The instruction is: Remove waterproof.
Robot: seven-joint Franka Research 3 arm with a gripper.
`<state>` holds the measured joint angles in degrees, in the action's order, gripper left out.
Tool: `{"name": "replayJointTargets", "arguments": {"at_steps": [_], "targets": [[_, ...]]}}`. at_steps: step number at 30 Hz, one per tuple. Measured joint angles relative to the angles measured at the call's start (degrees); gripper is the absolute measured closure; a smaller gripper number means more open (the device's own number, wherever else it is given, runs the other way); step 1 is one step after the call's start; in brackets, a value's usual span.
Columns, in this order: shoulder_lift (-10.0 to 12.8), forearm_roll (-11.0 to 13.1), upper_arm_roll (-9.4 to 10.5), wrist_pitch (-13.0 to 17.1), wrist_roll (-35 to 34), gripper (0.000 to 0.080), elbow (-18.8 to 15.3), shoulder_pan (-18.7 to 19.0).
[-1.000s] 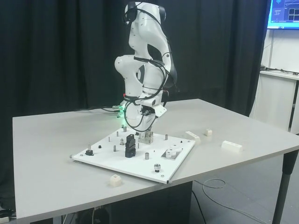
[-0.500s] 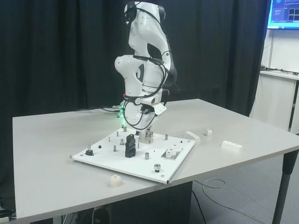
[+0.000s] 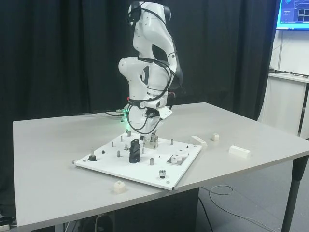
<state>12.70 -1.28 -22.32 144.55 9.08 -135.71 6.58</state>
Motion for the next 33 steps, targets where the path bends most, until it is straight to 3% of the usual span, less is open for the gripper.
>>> {"name": "replayJointTargets", "arguments": {"at_steps": [19, 33], "targets": [[-0.2, 0.0, 0.0, -2.5, -0.5, 0.0492, 1.3, 0.0], [-2.6, 0.0, 0.03, -7.1, -0.7, 0.0492, 3.8, 0.1]]}}
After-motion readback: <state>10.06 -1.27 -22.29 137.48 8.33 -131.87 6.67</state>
